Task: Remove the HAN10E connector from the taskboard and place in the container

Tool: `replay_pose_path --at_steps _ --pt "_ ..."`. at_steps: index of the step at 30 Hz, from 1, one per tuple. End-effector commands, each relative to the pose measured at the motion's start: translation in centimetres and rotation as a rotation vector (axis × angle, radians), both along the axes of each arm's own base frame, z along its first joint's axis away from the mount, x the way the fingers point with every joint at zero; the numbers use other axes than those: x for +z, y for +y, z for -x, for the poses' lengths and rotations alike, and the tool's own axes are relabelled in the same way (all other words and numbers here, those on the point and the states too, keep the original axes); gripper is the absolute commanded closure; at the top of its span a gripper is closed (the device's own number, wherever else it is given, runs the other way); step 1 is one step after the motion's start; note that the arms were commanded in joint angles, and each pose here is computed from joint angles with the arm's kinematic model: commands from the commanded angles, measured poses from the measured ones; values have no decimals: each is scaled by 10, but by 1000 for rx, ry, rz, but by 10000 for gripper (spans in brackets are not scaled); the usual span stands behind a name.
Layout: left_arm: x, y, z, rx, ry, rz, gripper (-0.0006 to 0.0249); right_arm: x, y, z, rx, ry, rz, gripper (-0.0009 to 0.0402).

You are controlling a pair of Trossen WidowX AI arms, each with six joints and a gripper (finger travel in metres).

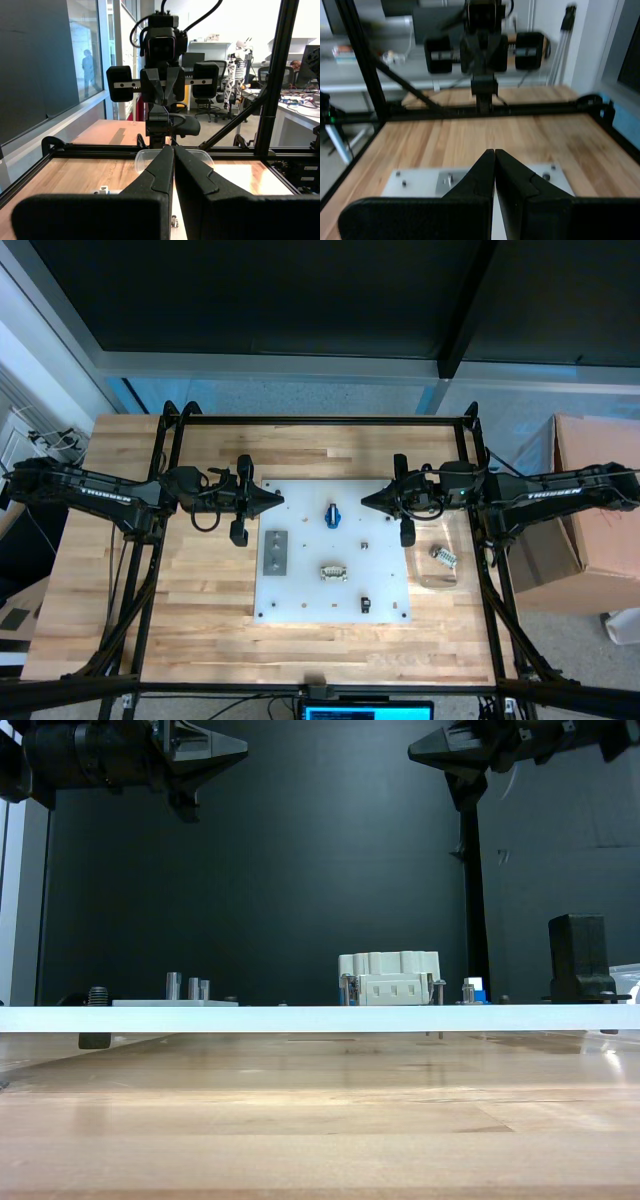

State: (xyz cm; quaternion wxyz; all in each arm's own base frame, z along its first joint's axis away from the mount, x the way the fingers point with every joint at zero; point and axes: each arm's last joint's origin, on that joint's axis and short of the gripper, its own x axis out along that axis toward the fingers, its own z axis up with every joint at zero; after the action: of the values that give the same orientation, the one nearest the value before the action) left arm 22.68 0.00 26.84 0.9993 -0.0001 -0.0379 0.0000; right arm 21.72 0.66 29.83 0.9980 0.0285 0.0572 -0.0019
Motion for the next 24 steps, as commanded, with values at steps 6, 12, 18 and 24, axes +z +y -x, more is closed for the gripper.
replay_pose_path --at_steps 6,12,18,24 --pt "0 0 0 0 0 0 243 -16 -2 3 -37 -183 -6 393" --pt "0 0 0 0 0 0 243 -21 -2 4 -37 -169 13 393" --pt "0 0 0 0 0 0 243 -24 -6 4 -40 -142 11 393" --pt "0 0 0 0 0 0 243 -24 -6 4 -40 -139 4 393"
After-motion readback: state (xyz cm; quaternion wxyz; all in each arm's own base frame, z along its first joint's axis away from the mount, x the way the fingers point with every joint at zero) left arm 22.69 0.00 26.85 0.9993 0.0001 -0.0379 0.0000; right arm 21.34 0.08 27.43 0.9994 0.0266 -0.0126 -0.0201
